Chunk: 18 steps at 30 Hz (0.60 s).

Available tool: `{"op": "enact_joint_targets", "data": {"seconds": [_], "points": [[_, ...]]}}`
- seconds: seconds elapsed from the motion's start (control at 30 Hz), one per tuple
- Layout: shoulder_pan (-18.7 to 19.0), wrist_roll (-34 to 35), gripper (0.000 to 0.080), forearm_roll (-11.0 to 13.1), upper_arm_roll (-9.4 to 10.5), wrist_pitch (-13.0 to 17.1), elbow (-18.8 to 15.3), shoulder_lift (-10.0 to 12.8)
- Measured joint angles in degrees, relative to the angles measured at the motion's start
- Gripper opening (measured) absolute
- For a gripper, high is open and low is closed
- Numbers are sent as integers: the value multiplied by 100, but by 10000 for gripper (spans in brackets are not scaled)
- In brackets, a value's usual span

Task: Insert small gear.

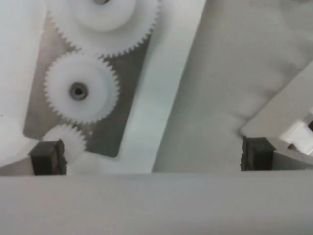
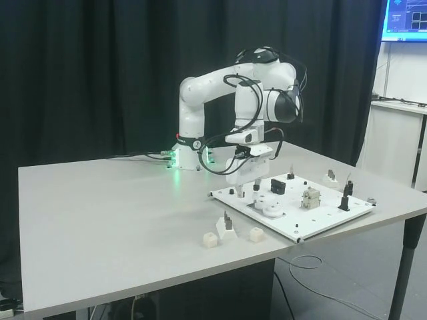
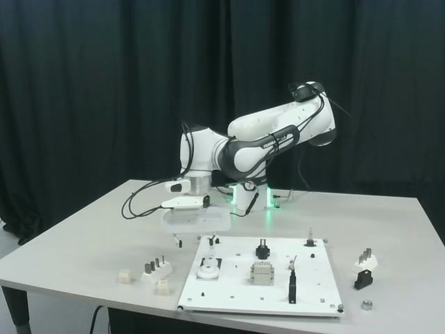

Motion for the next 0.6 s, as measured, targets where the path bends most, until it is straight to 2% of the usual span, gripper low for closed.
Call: {"op": "enact_joint_targets", "data": {"seconds": [0.3,0.6], "points": [[-269,9,800,0,79,-108,237,-44],[-311,46,800,-51,65,-252,302,-73]]}}
